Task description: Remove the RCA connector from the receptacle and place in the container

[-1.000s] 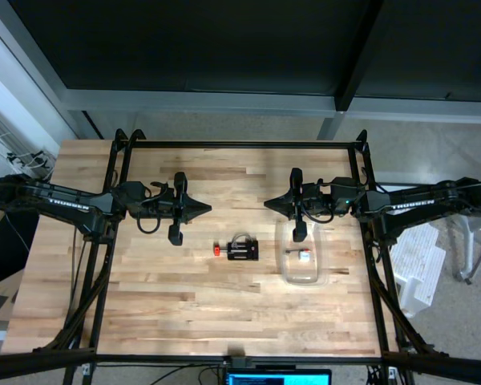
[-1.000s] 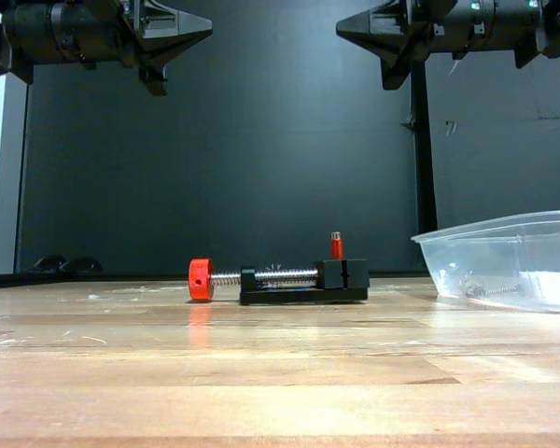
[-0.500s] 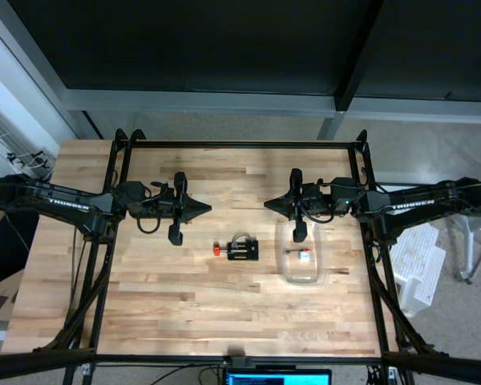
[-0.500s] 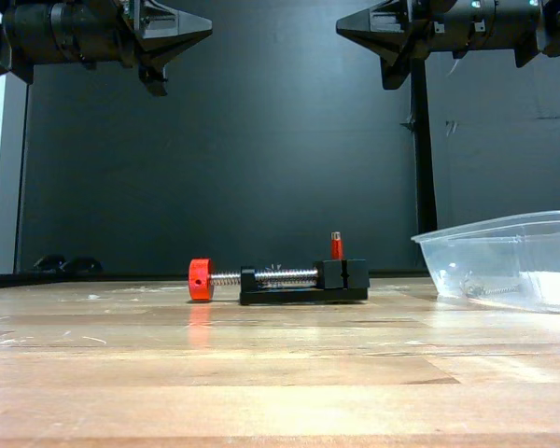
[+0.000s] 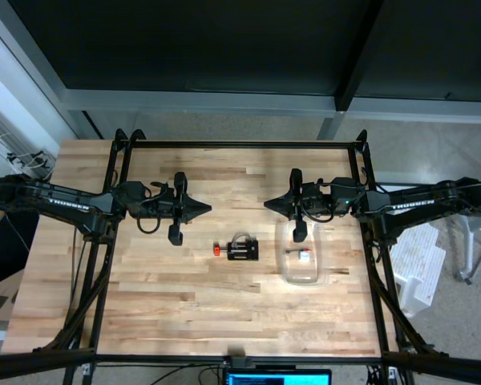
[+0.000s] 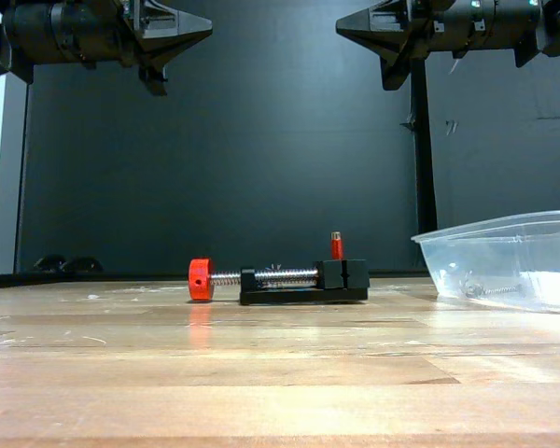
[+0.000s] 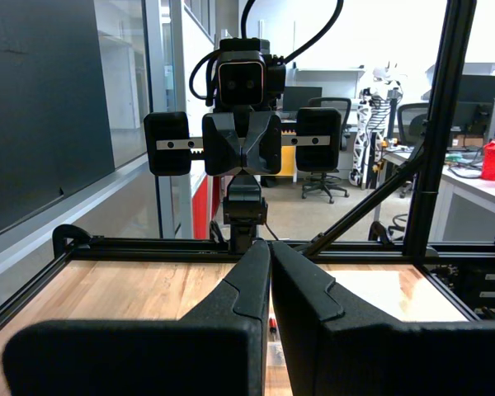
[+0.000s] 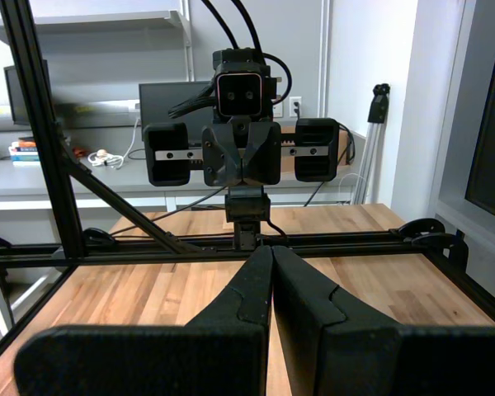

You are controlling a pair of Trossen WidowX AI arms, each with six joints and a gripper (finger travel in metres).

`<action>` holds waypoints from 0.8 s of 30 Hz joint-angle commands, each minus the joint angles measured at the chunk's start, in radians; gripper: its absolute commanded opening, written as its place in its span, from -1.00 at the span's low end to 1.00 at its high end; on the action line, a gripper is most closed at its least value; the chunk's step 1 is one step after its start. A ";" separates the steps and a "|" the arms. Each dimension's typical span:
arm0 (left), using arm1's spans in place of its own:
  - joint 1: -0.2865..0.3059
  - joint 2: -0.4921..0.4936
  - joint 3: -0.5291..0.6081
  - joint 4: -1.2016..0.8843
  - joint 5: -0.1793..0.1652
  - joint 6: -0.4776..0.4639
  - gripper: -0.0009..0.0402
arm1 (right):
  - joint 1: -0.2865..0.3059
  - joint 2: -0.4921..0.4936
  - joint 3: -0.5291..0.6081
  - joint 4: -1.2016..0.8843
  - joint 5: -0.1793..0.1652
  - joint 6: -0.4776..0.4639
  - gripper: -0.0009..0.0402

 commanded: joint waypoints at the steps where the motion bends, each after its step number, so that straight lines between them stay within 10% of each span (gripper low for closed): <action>1: 0.000 0.000 0.000 0.000 0.000 0.000 -0.96 | 0.000 0.000 0.001 0.000 0.000 -0.002 -0.96; 24: 0.000 0.000 0.000 0.000 0.000 0.000 -0.96 | 0.000 0.000 0.001 -0.029 0.000 -0.002 -0.96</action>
